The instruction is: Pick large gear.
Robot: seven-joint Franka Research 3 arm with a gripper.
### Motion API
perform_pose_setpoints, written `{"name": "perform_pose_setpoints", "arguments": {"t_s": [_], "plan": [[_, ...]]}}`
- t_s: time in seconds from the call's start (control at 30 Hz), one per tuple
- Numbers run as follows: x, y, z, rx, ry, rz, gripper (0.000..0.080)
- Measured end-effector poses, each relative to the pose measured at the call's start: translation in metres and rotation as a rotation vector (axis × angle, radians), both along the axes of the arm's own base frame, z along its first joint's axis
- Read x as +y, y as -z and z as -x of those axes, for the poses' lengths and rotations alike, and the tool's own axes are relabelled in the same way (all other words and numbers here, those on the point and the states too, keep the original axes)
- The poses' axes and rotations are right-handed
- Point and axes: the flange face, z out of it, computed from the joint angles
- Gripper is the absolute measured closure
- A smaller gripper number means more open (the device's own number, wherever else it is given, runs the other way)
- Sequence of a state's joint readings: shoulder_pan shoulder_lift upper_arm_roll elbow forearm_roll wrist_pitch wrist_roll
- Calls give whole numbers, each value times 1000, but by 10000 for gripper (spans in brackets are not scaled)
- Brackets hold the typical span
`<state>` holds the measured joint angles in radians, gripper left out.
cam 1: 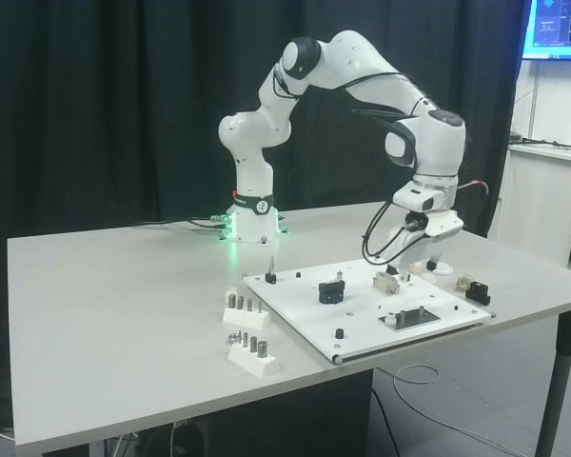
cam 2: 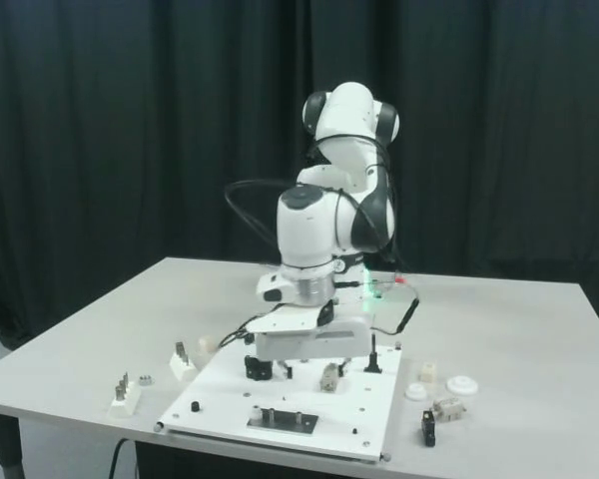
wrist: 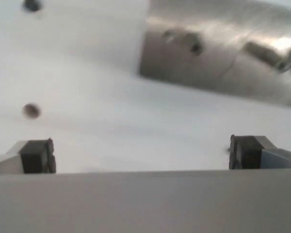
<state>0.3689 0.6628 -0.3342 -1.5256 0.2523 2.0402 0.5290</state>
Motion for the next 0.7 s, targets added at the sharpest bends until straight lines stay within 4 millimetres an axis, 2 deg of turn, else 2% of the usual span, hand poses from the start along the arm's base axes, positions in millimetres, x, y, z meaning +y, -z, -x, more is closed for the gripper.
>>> {"name": "perform_pose_setpoints", "arguments": {"t_s": [0.33,0.7], "plan": [[46,-14,22,49,-24,35,3],[103,-21,50,55,-26,71,3]]}}
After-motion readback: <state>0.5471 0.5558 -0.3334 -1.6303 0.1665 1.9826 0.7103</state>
